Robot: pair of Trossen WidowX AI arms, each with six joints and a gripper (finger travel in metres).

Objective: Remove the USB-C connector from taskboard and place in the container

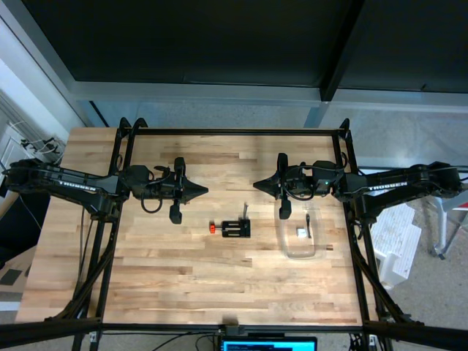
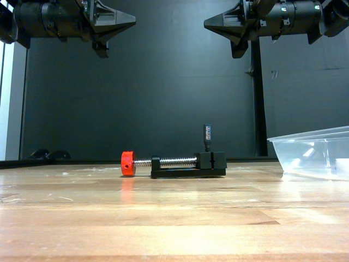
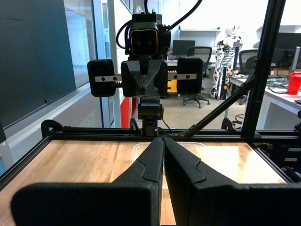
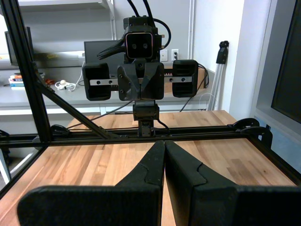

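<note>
Hovering grippers, connector in the container

Left gripper [image 1: 204, 191] is up off the table with its fingers pressed together, empty. Taskboard [image 1: 235, 228] sits mid-table, red-orange knob [image 1: 213, 227] at its left end and a slim upright piece [image 2: 207, 136] at its right end. Right gripper [image 1: 257, 184] is also raised, fingers together, empty. USB-C connector [image 1: 308, 225] lies inside the container [image 1: 294, 247], just beside a small white cube [image 1: 300, 232].

Overhead, low, two facing wrist views
</note>
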